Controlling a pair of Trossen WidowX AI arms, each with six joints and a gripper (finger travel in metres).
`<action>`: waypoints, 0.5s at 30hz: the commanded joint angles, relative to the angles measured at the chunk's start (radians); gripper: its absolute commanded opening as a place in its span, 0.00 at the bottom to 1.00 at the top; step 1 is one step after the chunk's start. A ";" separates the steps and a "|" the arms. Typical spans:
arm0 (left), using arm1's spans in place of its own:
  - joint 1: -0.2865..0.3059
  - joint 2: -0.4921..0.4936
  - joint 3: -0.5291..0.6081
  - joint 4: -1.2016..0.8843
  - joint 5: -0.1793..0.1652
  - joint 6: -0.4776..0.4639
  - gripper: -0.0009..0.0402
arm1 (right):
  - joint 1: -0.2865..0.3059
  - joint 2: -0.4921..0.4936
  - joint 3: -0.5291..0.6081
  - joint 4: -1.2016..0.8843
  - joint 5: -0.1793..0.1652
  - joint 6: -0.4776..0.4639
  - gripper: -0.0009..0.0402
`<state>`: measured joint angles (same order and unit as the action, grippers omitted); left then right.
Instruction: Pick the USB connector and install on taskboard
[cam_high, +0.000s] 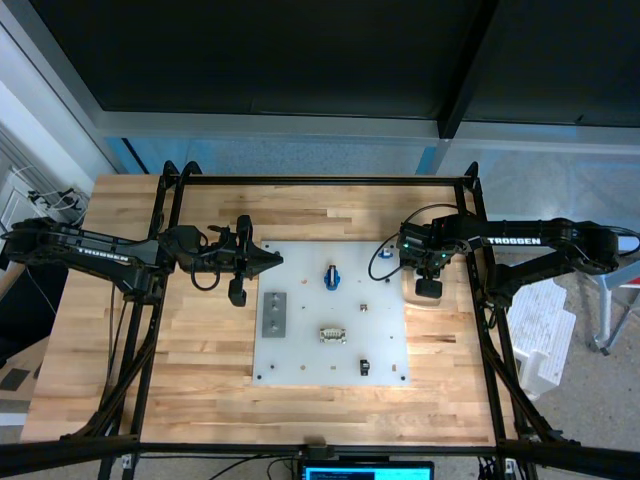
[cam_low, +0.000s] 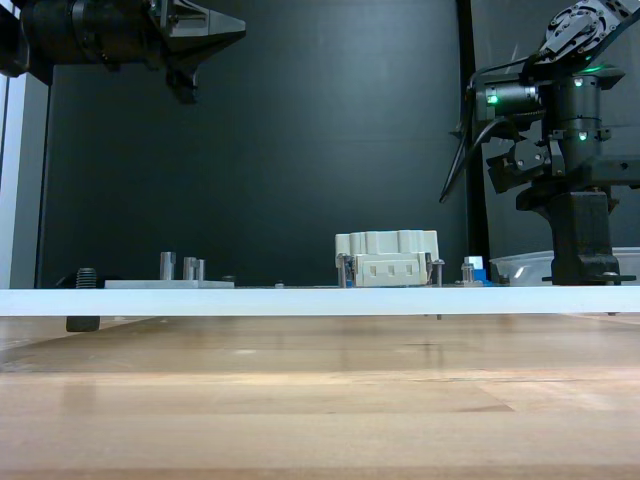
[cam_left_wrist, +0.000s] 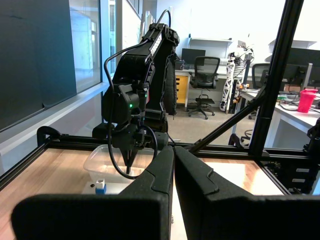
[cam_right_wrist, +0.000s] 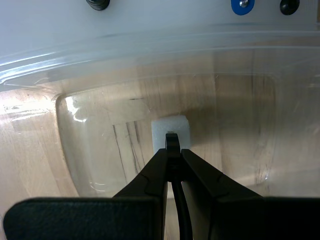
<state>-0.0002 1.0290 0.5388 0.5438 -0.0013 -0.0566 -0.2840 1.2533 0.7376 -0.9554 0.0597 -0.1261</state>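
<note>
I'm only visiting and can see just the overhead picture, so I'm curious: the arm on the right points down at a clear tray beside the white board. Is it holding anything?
Observer: Yes. Its own camera shows the right gripper shut, with a tiny dark piece, likely the USB connector, pinched at its tips.
Visitor: Is anything else in there?
Observer: A white cube lies in the clear tray, just past those tips; I cannot tell whether they touch it.
Visitor: And the other arm?
Observer: Its camera shows the left gripper shut, with nothing between its fingers.
</note>
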 joint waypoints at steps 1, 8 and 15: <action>0.000 0.000 0.000 0.000 0.000 0.000 0.02 | 0.000 0.000 0.000 0.000 0.000 0.000 0.03; 0.000 0.000 0.000 0.000 0.000 0.000 0.02 | 0.000 0.000 0.002 0.000 0.000 -0.002 0.02; 0.000 0.000 0.000 0.000 0.000 0.000 0.02 | 0.000 0.000 0.011 -0.004 0.000 -0.014 0.02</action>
<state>-0.0002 1.0290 0.5388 0.5442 -0.0010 -0.0566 -0.2840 1.2530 0.7441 -0.9569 0.0597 -0.1383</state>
